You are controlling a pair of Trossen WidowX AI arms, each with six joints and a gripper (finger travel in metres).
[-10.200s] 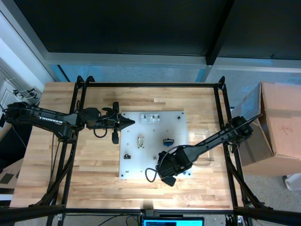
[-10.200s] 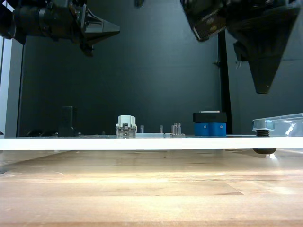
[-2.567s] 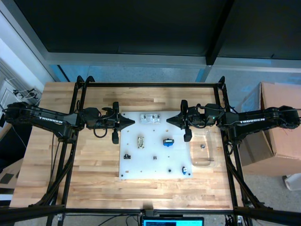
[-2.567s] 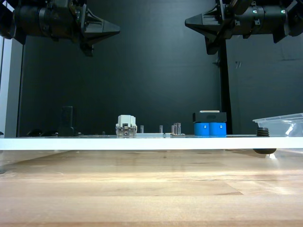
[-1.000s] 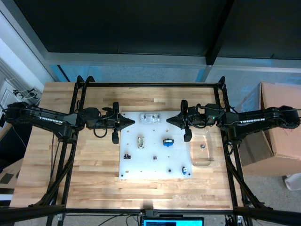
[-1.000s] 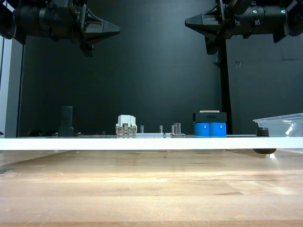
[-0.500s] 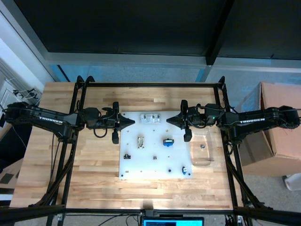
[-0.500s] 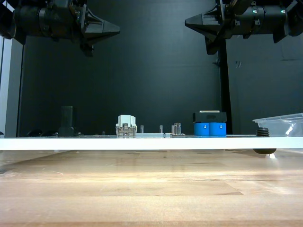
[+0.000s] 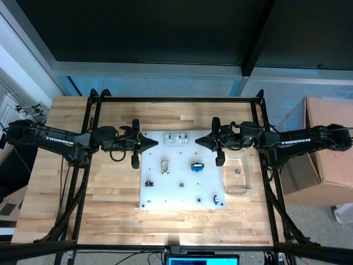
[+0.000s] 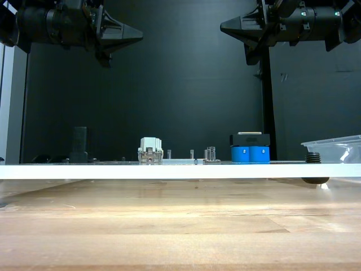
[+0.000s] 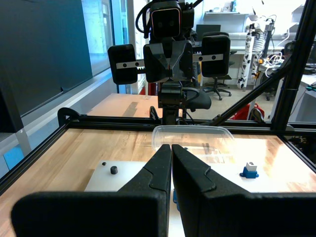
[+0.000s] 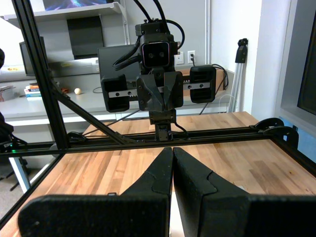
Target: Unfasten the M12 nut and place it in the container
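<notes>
The small silver nut (image 9: 237, 170) lies free on the floor of the clear container (image 9: 246, 190), just right of the white board (image 9: 165, 196). The black ribbed stud (image 10: 312, 157) stands bare near the board's near right edge (image 9: 216, 197), its ribs showing. My right gripper (image 9: 197, 141) hangs shut and empty high over the board's far right part, well away from the nut; its fingertips (image 12: 173, 149) meet. My left gripper (image 9: 156, 143) hangs shut and empty over the board's far left part (image 11: 171, 146).
On the board stand a blue connector block (image 9: 196, 165), a white connector (image 9: 164, 167) and a silver post (image 9: 181, 185). A black frame (image 9: 176, 100) rings the wooden table. A cardboard box (image 9: 325, 149) sits beyond the right edge.
Ten seconds ago the nut sat on its stud with the right gripper low beside it. Now it lies in the container and the right arm is raised. Nothing has moved over the last seconds.
</notes>
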